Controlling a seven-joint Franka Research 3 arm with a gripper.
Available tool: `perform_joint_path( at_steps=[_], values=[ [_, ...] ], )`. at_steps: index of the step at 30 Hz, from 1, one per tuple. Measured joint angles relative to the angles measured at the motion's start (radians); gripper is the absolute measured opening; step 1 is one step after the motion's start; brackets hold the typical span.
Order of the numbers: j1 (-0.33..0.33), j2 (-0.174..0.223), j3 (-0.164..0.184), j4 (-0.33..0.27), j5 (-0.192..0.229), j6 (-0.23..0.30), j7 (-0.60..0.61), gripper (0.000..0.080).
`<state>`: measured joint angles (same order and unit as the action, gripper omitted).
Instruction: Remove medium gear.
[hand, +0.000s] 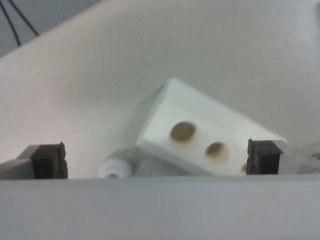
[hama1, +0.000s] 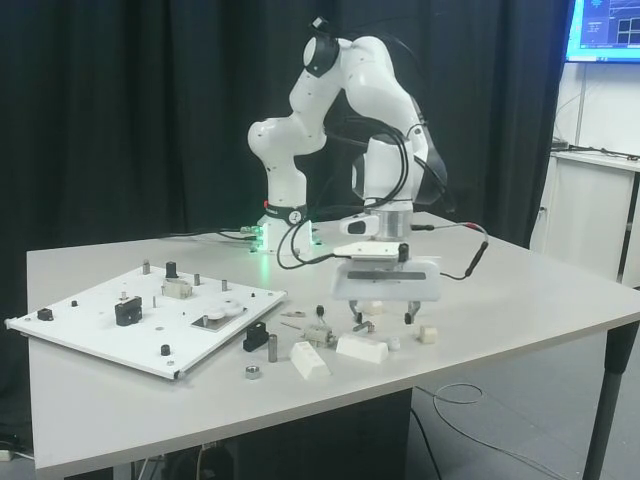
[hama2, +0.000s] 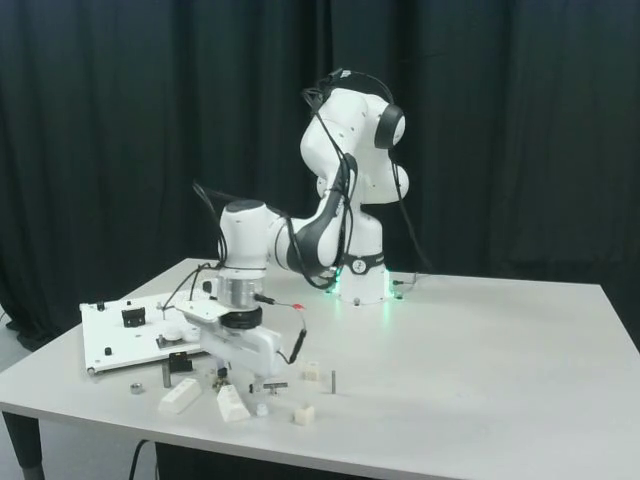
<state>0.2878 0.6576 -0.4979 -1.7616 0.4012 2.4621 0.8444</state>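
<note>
Hovering low over loose parts at the front of the grey table (hama1: 520, 300), the white Franka arm's gripper (hama1: 382, 318) hangs with its jaws spread wide and nothing between them; the wrist view shows both black fingertips (hand: 49, 161) far apart with bare table in the gap. Below them lies a white block (hand: 200, 135) with two round holes in its face, tilted on the table, and just beside its lower corner a small white toothed wheel (hand: 116, 167), half hidden by the gripper body. Whether that wheel is the medium gear cannot be told from here. Two white gears (hama1: 225, 312) also sit mounted on the white assembly board (hama1: 100, 335), which lies well apart from the gripper, toward the far side of the cluster of loose parts as seen in the first room view. If the gear to be removed is one of that mounted pair, the jaws are in the wrong place: the board lies sideways from them across the scattered pieces, and the arm would likely have to rise, travel over the clutter and come straight down on the gear, whose axis stands upright on its peg, jaws straddling the rim.
</note>
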Motion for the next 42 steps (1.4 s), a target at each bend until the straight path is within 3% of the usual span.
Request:
perform_joint_path(
  at_steps=[7,21,27,42],
  values=[
    [-0.031,-0.020,-0.010,0.019,-0.044,-0.049,0.007,0.0800],
    [-0.095,-0.102,-0.031,0.020,-0.129,-0.173,0.008,0.0800],
    [-0.130,-0.125,-0.039,0.019,-0.167,-0.204,0.008,0.0800],
    [-0.237,-0.131,-0.050,0.000,-0.177,-0.220,-0.015,0.0800]
  ],
)
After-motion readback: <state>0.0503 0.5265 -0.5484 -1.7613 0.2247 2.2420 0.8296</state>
